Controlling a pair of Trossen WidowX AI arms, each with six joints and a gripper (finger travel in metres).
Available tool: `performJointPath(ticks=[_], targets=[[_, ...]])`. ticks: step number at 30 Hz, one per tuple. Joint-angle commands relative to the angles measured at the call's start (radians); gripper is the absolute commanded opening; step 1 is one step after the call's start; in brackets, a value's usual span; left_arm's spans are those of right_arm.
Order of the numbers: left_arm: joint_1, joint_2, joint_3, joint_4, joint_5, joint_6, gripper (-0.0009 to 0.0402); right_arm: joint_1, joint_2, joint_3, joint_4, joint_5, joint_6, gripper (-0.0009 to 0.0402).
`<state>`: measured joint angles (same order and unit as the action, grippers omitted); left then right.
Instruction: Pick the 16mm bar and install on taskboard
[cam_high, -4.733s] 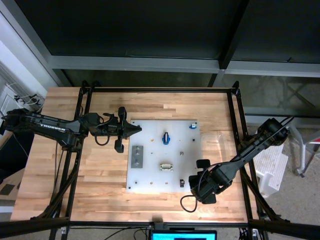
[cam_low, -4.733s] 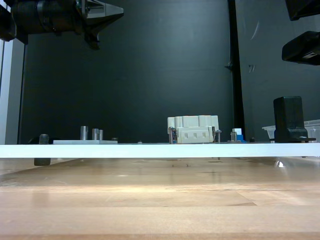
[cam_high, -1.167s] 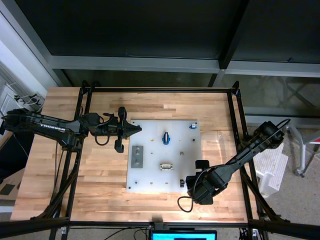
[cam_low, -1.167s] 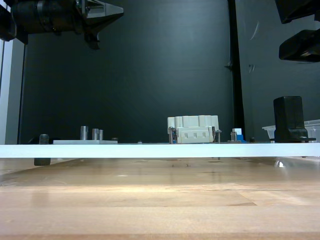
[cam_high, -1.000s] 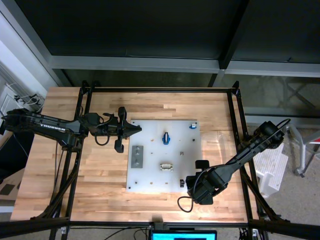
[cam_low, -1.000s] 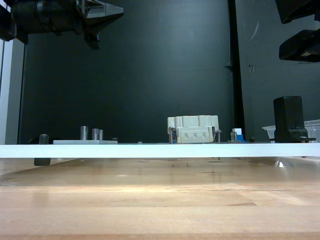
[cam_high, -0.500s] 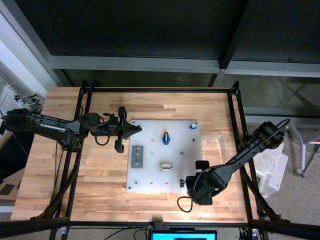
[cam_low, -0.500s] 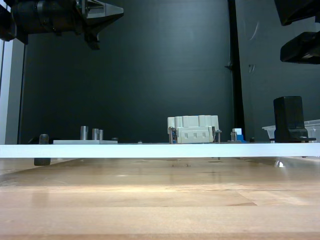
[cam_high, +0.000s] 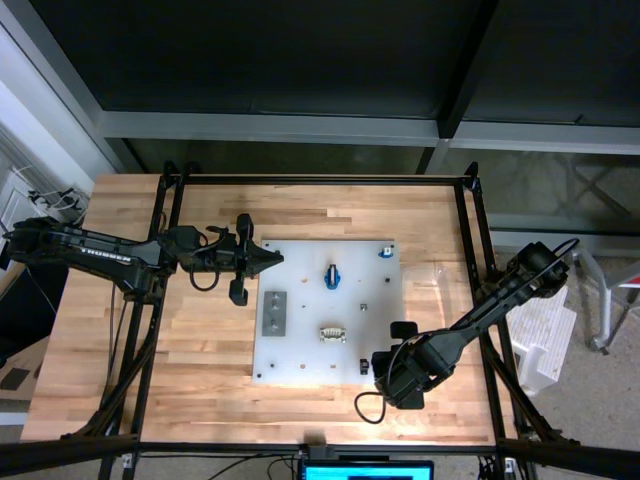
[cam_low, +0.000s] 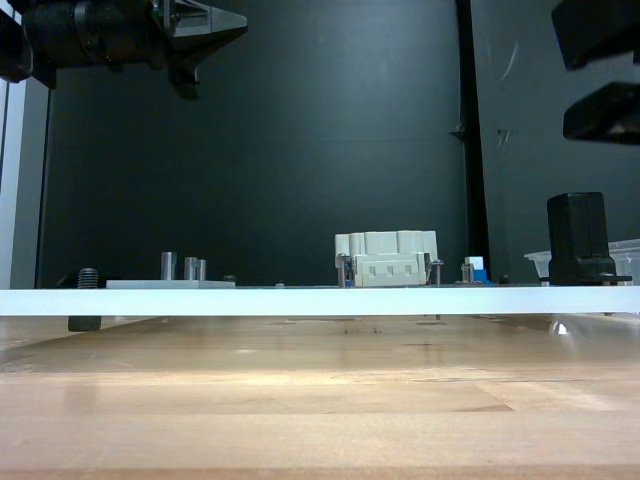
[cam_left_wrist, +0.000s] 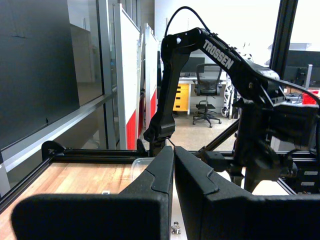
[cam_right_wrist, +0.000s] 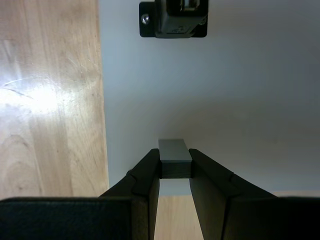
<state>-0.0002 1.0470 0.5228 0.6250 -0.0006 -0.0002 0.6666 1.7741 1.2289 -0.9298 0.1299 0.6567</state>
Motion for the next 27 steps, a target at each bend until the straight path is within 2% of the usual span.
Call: performJointPath(ticks=[1,10,21,27], targets=[[0.0,0.0,0.0,0.0,0.0,0.0,0.0,0.0,0.001,-0.004,0.008,0.0,-0.001,0.0013],[0.0,0.0,0.0,0.0,0.0,0.0,0.0,0.0,0.001,-0.001,0.008,0.0,0.0,0.0087],[0.0,0.0,0.0,0.0,0.0,0.0,0.0,0.001,-0.016,0.006,0.002,0.0,-0.001,0.0218],[0.0,0.0,0.0,0.0,0.0,0.0,0.0,-0.005,-0.074,0.006,-0.006,0.0,-0.031,0.0252]])
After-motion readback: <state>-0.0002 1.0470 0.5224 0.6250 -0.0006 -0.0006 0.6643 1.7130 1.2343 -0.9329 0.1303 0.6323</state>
